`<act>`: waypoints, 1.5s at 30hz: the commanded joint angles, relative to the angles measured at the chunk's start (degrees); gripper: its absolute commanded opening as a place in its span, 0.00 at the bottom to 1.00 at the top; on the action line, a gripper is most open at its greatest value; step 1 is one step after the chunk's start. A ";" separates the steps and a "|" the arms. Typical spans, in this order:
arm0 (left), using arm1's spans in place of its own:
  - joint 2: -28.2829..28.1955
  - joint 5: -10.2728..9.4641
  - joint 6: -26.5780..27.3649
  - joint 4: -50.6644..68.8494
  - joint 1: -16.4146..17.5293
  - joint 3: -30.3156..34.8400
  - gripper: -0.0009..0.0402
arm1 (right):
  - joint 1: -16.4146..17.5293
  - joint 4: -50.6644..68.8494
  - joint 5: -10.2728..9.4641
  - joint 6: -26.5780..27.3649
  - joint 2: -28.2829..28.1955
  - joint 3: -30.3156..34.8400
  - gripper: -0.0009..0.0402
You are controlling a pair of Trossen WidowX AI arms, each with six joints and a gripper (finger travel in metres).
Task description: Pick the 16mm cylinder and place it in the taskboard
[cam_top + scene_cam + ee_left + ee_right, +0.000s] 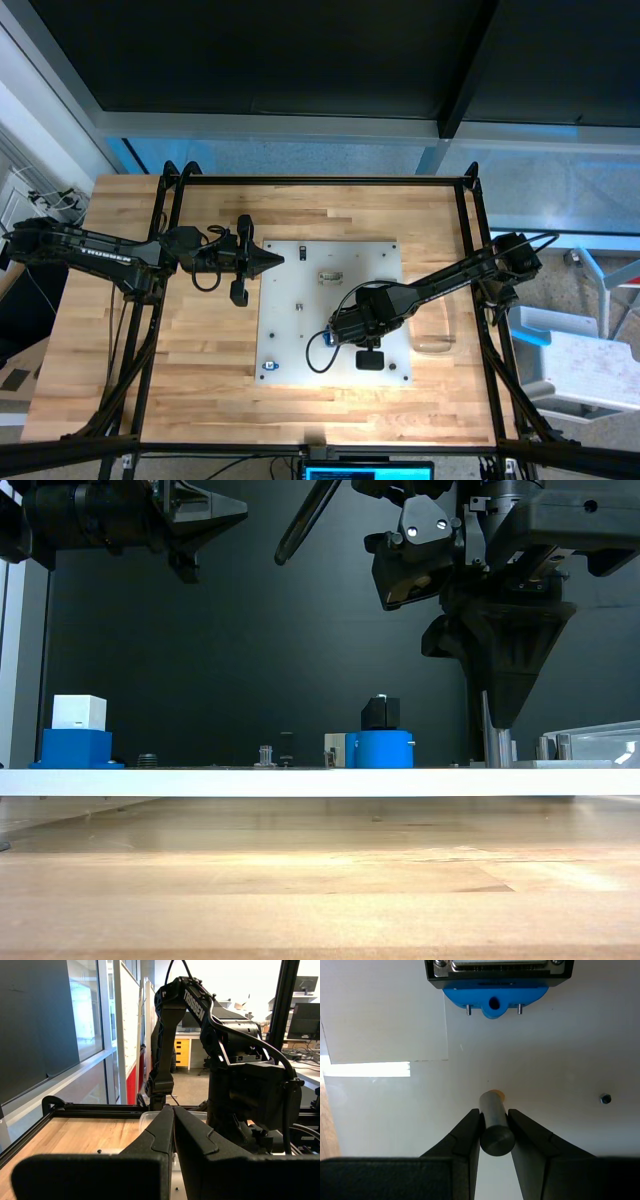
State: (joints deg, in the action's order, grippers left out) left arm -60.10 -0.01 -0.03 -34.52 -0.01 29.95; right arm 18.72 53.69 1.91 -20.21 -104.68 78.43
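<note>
Misalignment is the danger: the right gripper (493, 1114) clamps the 16mm cylinder (496, 1136) upright, its lower end seemingly at a hole in the taskboard (560, 1050). A slight tilt could jam it or topple it on release. The left gripper (270, 258) hangs raised over the board's left edge, jaws pinched together.

Wooden table (120, 330) bears taskboard (290, 340) and, seemingly, a clear tray (436, 332).

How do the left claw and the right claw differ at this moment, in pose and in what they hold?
The right claw is shut on the 16mm cylinder; the left claw is shut on nothing. The right claw points straight down, low over the taskboard; the left claw lies level, high above the table near the board's left edge, aimed inward. Both are black and taper to a narrow tip.
</note>
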 commanded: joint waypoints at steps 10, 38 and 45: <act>0.00 0.00 -0.02 0.00 0.02 0.00 0.02 | 0.00 -0.48 1.55 0.17 0.00 -0.31 0.05; 0.00 0.00 0.00 0.00 0.02 0.00 0.02 | -0.07 -0.24 0.96 0.17 0.00 -0.31 0.05; 0.00 0.00 0.00 0.00 0.00 0.00 0.02 | -0.04 -0.26 0.98 0.17 0.00 -0.31 0.05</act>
State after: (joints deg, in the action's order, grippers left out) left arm -60.07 -0.01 -0.03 -34.50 -0.01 29.93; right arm 18.63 53.45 2.83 -20.03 -104.73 78.06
